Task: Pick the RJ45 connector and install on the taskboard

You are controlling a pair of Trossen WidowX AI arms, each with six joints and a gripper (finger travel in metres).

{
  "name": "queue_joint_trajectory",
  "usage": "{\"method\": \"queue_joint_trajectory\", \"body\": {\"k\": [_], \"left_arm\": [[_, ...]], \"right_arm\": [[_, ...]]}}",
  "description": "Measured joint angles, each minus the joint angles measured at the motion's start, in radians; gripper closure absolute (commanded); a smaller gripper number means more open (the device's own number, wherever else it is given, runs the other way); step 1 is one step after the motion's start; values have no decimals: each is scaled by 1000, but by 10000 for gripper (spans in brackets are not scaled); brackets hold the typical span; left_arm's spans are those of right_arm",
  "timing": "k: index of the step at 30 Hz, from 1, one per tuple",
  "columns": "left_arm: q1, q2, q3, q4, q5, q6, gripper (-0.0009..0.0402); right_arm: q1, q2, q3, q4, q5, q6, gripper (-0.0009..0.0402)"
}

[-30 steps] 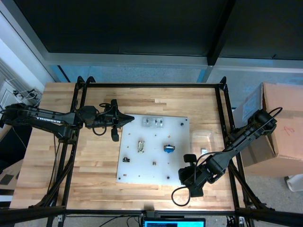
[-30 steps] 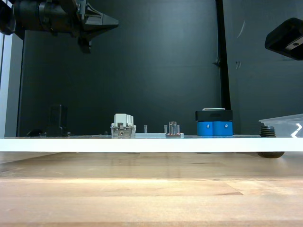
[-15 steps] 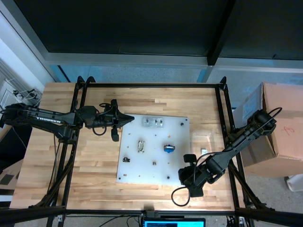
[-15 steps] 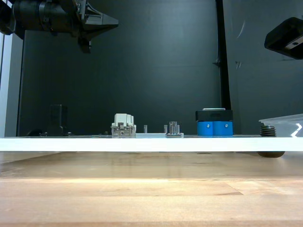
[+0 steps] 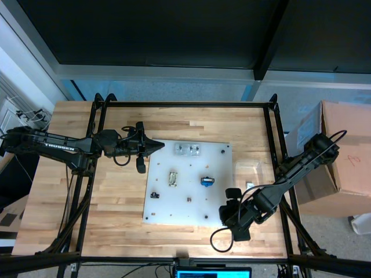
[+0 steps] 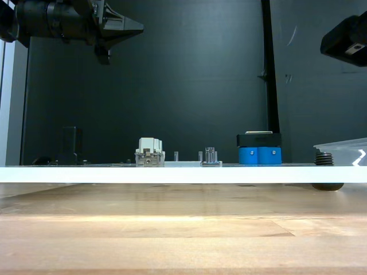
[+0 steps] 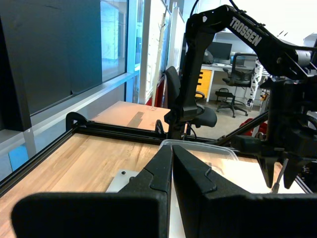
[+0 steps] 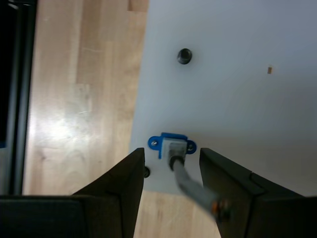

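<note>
The big wooden table (image 5: 116, 197) holds a flat white taskboard (image 5: 179, 200). The left gripper (image 5: 157, 145) hangs high over the board's far left corner. Its two fingers are pressed together with nothing between them. The right gripper (image 8: 171, 154) hangs above the board's near right part, with its fingers spread wide and touching nothing. Down below, between those fingers, the small grey RJ45 connector (image 8: 176, 148) sits in its blue seat (image 8: 159, 142) on the board. Its grey cable (image 8: 190, 183) trails away.

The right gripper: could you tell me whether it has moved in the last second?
Yes: the right gripper has risen slightly in the low view, judged against the white task board below.
</note>
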Motion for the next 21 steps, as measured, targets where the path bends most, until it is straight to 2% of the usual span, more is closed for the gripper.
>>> {"method": "queue_joint_trajectory", "body": {"k": [11,21], "left_arm": [[0,0,0,0,0,0,393],[0,0,0,0,0,0,393]], "right_arm": [[2,-156,2,-112,-11,21,250],[0,-205,0,-159,-9,24,286]]}}
